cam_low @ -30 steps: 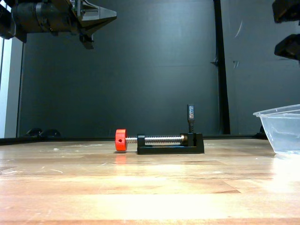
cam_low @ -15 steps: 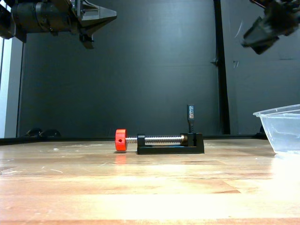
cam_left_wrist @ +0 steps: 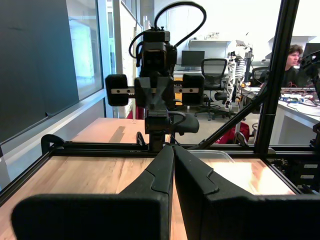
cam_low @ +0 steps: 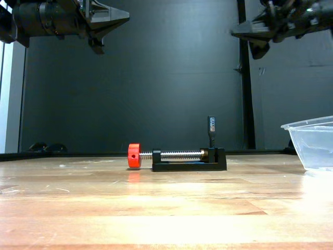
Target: Remove the USB-C connector from the USB-C receptacle and place in the container
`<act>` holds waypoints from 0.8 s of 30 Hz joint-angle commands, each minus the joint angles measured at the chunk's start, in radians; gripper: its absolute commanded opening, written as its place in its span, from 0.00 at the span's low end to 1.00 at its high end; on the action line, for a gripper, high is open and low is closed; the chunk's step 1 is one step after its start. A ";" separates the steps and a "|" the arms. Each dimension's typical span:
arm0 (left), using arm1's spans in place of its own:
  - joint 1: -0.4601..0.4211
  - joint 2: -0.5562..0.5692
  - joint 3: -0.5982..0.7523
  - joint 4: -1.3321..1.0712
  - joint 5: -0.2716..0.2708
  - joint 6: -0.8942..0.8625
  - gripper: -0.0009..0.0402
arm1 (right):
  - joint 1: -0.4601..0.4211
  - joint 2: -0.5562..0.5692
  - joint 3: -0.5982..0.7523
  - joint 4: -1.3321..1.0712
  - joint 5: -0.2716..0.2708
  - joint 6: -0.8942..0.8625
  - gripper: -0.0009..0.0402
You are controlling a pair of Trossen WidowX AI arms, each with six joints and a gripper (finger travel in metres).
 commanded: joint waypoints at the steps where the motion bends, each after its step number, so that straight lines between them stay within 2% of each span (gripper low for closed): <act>1: 0.000 0.000 0.000 0.000 0.000 0.000 0.02 | -0.022 0.045 -0.013 0.113 -0.019 -0.001 0.02; 6: 0.000 0.000 0.000 0.000 0.000 0.000 0.02 | -0.061 0.114 -0.014 0.225 -0.053 0.013 0.02; 13: 0.000 0.000 0.000 0.000 0.000 0.000 0.02 | -0.063 0.202 0.003 0.316 -0.067 0.024 0.02; 24: 0.000 0.000 0.000 0.000 0.000 0.000 0.02 | -0.063 0.216 0.014 0.318 -0.067 0.043 0.02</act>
